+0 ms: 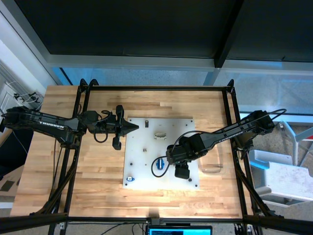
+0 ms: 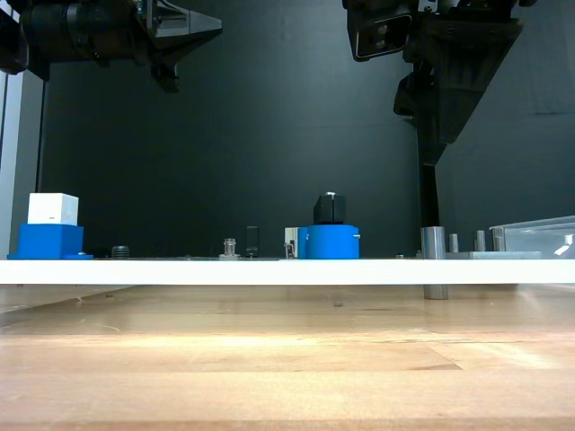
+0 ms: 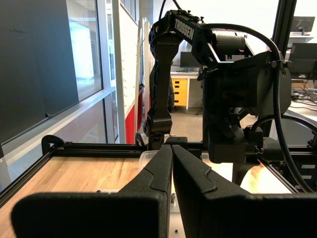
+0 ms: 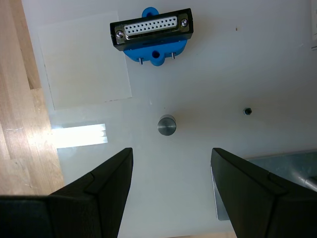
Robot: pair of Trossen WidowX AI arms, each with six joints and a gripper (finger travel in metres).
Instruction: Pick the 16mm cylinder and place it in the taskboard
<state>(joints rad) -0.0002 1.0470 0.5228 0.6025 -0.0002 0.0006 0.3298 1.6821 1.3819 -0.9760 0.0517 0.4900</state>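
Note:
The 16mm cylinder (image 4: 167,125) stands upright in the white taskboard (image 4: 223,74), seen end-on in the right wrist view. In the low view the cylinder (image 2: 434,243) rises from the taskboard (image 2: 269,271), and its lower end pokes out beneath. My right gripper (image 4: 171,149) hangs open just above it, with nothing between its fingers (image 4: 109,188). In the high view the right gripper (image 1: 182,171) is over the taskboard's (image 1: 146,166) near right part. My left gripper (image 1: 132,126) is shut and empty, high off the board's far left edge.
A blue fitting with a multi-pin connector (image 4: 151,34) sits beyond the cylinder. A grey metal block (image 4: 277,171) lies beside the right finger. A clear plastic tray (image 1: 211,159) stands off the board's right edge. A blue base carrying a white cube (image 2: 51,229) occupies the near left.

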